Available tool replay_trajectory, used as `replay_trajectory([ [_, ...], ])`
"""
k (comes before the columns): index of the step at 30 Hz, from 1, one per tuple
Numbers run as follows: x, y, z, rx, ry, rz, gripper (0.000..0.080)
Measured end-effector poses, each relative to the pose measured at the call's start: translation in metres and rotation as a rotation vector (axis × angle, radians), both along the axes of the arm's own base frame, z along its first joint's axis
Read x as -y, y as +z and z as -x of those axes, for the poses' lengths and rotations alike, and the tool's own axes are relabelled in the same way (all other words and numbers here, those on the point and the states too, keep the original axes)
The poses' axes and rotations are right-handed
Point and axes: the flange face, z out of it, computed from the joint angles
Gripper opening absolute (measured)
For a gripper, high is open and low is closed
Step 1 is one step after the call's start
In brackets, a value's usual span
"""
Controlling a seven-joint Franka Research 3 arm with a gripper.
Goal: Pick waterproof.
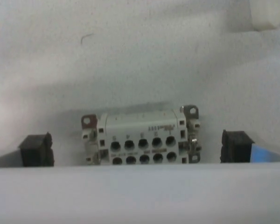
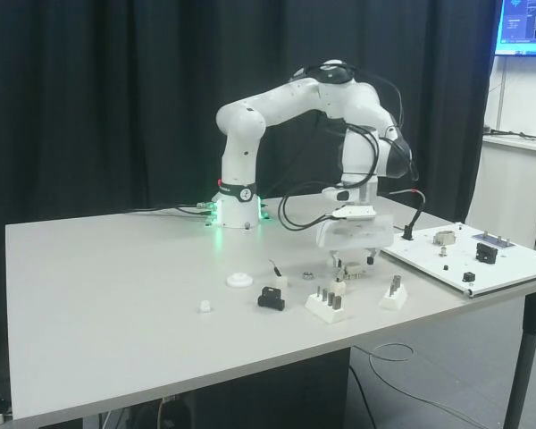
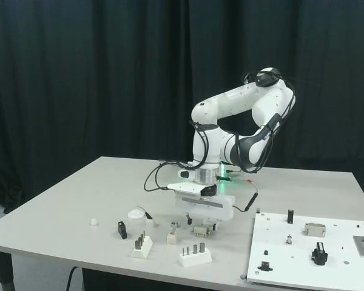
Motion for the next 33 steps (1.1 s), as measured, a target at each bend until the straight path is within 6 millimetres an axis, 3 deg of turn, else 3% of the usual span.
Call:
replay_trajectory([
  [15,0.0065,-0.0078,-0.0028,-0.004,0.009,-0.012,0.08],
  [16,0.0067,-0.0081,-0.003,-0.004,0.011,-0.011,0.0706],
  [24,0.0069,-0.0092,-0.0054,-0.004,0.017,-0.009,0.0706],
  [25,0.0066,-0.0091,-0.0057,-0.004,0.018,-0.008,0.0512],
  [33,0.0049,-0.0064,-0.0088,0.003,0.023,-0.007,0.0514],
])
